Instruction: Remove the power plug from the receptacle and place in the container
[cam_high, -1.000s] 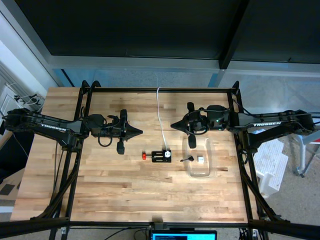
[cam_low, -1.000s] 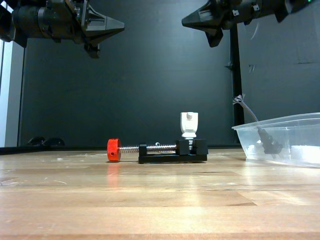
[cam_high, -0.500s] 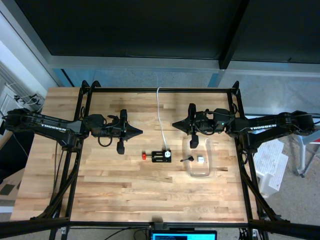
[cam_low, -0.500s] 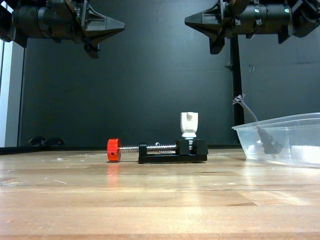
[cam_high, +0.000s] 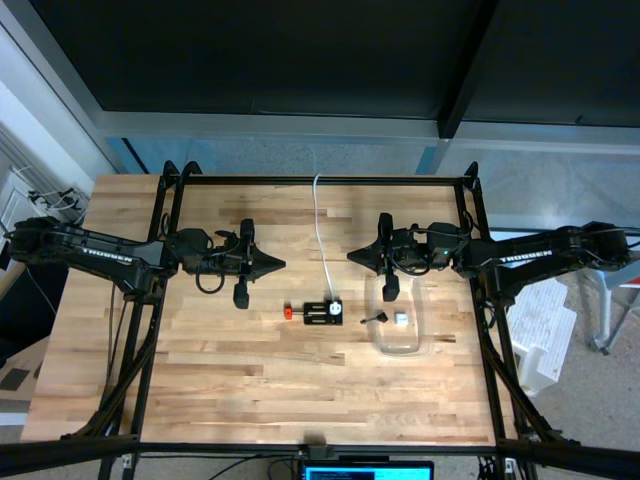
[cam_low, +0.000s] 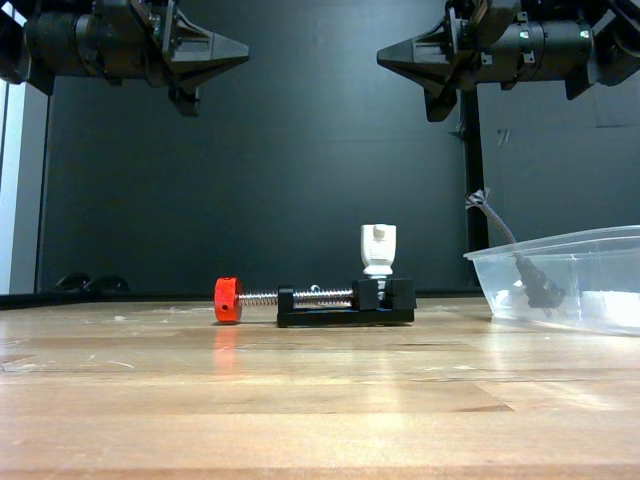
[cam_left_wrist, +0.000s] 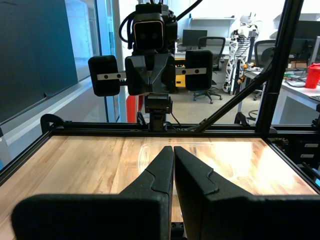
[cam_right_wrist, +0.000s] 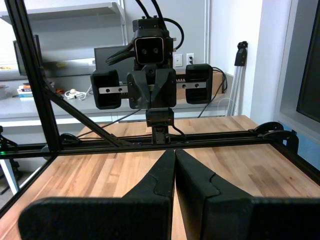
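Black plug (cam_high: 375, 318) lies in the tub (cam_high: 419, 326); delivered, I judge, hence left hand (cam_high: 281, 264) and right hand (cam_high: 351, 257) hang high, both closed.

Black power plug (cam_high: 376, 318) lies inside the clear container (cam_high: 405, 343), at the wall nearest the receptacle (cam_high: 322, 312). Container sits near the receptacle's white-faced end.

Clear air under L/R end effectors (cam_high: 281, 264) (cam_high: 352, 257); container (cam_high: 420, 322) open.
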